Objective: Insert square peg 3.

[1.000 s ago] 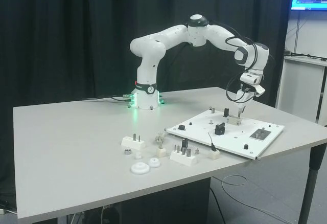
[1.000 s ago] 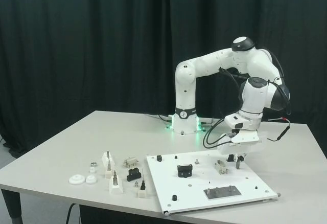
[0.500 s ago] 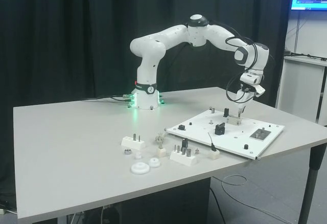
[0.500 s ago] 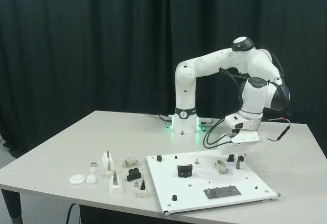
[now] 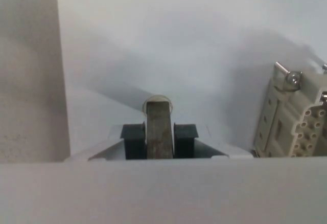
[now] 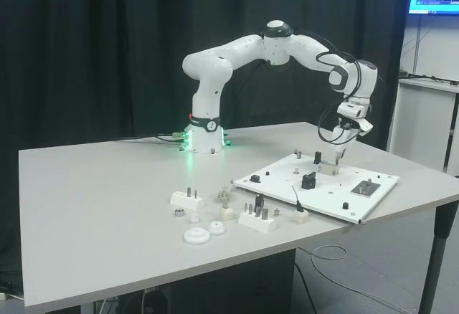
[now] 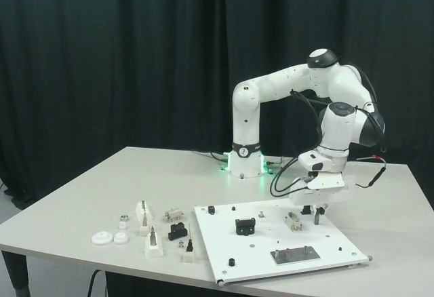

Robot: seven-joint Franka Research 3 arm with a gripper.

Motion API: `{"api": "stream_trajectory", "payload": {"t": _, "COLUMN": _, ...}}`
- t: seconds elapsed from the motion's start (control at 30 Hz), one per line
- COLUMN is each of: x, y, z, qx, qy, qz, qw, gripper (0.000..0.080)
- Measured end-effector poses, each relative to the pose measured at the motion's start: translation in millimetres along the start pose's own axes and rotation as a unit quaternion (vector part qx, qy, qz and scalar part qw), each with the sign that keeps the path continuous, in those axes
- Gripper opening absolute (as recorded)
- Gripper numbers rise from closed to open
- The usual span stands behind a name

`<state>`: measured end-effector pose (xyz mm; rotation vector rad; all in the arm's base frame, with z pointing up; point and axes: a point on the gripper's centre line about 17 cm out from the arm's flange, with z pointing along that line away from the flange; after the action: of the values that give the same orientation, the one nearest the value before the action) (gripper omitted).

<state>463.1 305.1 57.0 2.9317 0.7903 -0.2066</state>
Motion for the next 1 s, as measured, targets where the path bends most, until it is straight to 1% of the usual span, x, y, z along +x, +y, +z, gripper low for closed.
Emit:
{"api": "stream_trajectory", "payload": {"t": 0.53, "x": 0.0, "y": 0.4, "z": 1.3, "qx": 0.000, "qy": 0.001, "qz": 0.005, "qw": 1.0000, "gripper": 0.0113}}
{"api": "stream_trajectory", "payload": {"t": 1.0, "x": -6.0, "y": 0.4, "z": 2.2, "qx": 0.006, "qy": -0.002, "qz": 0.011, "qw": 0.9999, "gripper": 0.0113}}
